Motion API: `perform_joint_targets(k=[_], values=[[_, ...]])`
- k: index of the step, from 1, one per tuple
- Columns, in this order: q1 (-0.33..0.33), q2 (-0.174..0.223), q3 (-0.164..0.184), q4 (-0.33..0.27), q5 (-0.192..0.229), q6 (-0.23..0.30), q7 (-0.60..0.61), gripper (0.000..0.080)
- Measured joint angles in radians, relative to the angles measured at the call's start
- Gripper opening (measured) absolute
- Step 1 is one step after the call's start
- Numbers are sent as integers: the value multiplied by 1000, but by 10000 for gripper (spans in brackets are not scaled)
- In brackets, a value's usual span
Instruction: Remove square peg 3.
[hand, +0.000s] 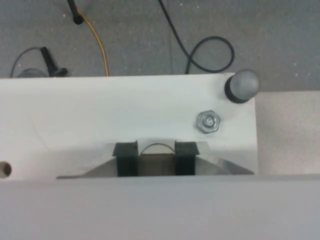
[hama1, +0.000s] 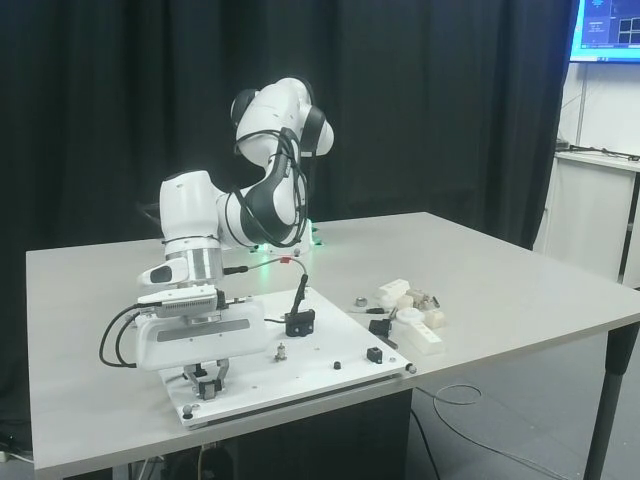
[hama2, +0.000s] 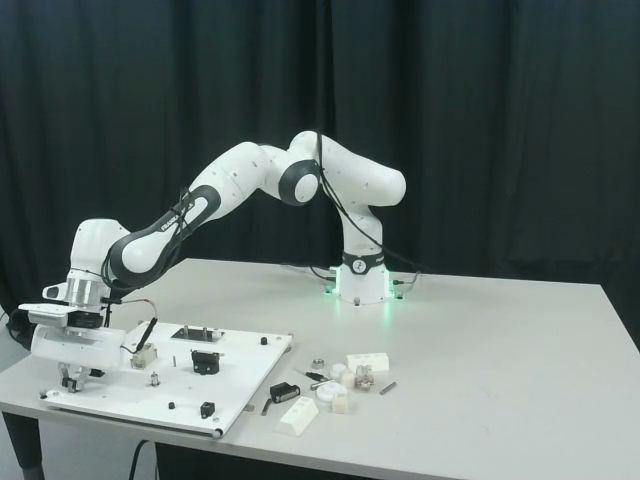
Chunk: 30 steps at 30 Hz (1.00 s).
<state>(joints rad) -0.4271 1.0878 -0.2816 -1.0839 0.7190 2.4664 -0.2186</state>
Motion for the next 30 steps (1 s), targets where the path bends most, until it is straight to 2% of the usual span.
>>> perform_joint_targets(k=[1, 2, 30], values=[[0, 0, 0, 1, 0, 0, 0, 284], [-1, 1, 0, 1, 0, -1, 0, 152], [-1, 3, -6, 22, -3, -26, 11, 152]])
